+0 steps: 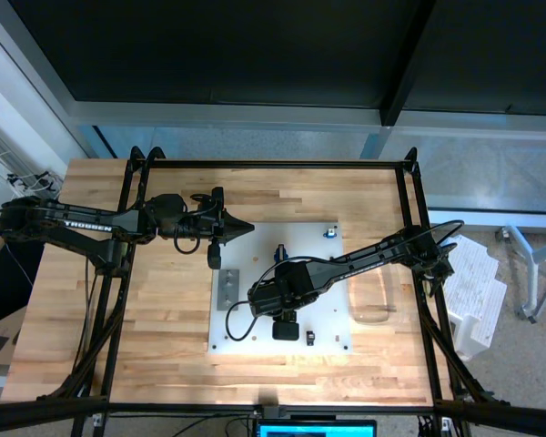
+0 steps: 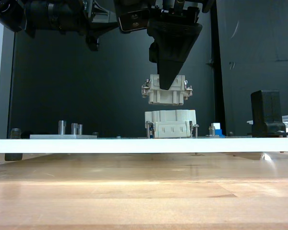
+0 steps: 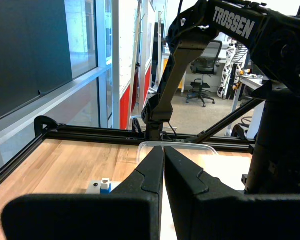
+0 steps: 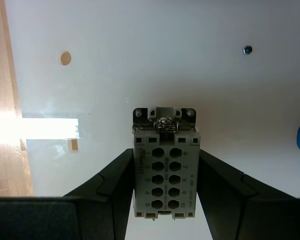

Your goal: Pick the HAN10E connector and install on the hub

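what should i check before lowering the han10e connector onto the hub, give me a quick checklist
1. Grip: right claw shut on the HAN10E connector: ok.
2. Top of the hub uncovered, gap below the connector: ok.
3. Sideways line-up in the low view, connector over hub: ok.
4. Line-up in depth: cannot tell.
5. Connector held level: ok.
6. Parked left claw shut, off to the left, away from the hub: ok.

The HAN10E connector is matt pale-grey plastic with dull metal end brackets, pinched by the matt black plastic right hand above the hub, of like plastic. The left hand, equally matt black, hangs closed at the far-left corner of the white plate, which is smooth and faintly glossy. The counter is sealed strip wood.
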You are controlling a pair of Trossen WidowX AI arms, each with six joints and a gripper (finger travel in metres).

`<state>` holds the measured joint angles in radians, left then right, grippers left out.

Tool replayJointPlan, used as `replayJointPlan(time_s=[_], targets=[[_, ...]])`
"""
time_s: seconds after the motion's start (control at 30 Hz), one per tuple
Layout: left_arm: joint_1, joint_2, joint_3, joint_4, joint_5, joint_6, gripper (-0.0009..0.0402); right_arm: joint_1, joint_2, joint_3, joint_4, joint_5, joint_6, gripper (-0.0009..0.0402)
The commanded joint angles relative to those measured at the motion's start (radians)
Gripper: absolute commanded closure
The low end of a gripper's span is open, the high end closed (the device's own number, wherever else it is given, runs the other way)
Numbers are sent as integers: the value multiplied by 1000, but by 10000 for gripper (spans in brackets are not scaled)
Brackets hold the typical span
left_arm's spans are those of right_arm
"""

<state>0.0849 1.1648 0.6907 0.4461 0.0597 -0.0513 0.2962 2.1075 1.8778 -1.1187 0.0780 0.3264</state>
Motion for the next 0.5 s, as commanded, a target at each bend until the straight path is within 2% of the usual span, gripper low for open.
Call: replayJointPlan(time_s=[0.03, 0.5], targets=[[0, 0, 0, -1, 0, 0, 393, 0, 13, 3, 1, -1, 0, 350], [0, 0, 0, 0, 0, 0, 393, 0, 29, 4, 4, -3, -1, 350]])
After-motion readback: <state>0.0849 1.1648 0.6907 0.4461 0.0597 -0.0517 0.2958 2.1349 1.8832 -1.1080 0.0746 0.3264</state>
